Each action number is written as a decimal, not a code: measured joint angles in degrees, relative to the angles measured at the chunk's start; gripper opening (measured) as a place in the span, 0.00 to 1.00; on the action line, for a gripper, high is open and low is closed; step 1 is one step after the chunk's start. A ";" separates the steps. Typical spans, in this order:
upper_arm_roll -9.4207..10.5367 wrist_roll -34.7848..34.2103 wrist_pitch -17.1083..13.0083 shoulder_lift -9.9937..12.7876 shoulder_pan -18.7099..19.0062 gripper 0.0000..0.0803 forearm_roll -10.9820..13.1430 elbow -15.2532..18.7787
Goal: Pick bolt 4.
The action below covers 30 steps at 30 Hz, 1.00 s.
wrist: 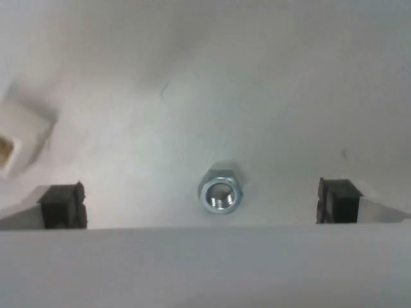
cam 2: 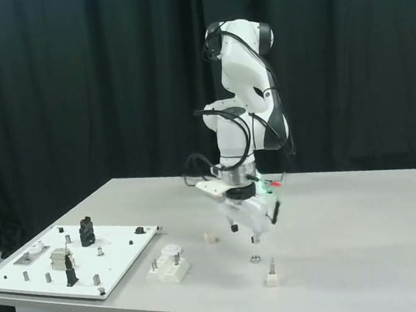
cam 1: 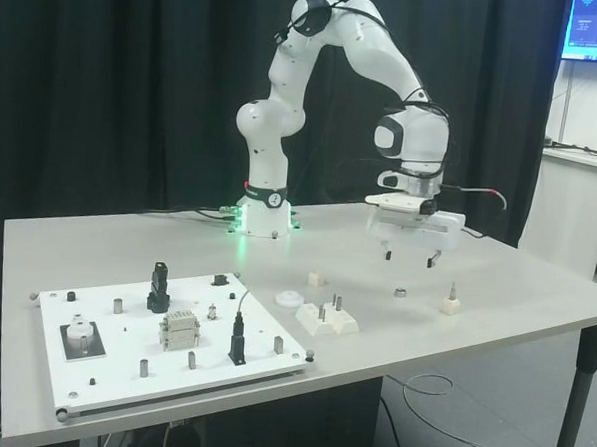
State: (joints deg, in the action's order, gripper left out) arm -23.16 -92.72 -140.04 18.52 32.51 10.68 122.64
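Note:
A small hexagonal metal nut (wrist: 219,190) lies flat on the grey table, threaded hole facing up. It is also seen as a small grey piece (cam 1: 400,291) (cam 2: 253,257) right under the hand. My gripper (wrist: 200,203) hangs a short way above it, open, with one black fingertip on each side of the nut and nothing held. From the room views the gripper (cam 1: 409,259) (cam 2: 243,234) points straight down. A bolt standing in a small white block (cam 1: 451,302) (cam 2: 272,275) sits close by, nearer the table's front edge.
A small white block (wrist: 19,138) (cam 1: 316,279) sits on the table near the nut. A white holder with two upright bolts (cam 1: 326,320) and a white disc (cam 1: 289,300) lie further left. A white assembly board (cam 1: 162,337) with several parts fills the left end.

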 joint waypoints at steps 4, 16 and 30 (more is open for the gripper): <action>0.00 -9.57 0.00 0.05 0.00 1.00 -0.23 -0.01; 0.06 -30.04 -0.99 1.34 0.00 1.00 0.16 -0.06; 0.09 -34.51 -4.18 4.66 0.10 1.00 4.92 0.19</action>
State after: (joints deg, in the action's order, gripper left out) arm -23.07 -127.23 -144.22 23.17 32.60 15.60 122.84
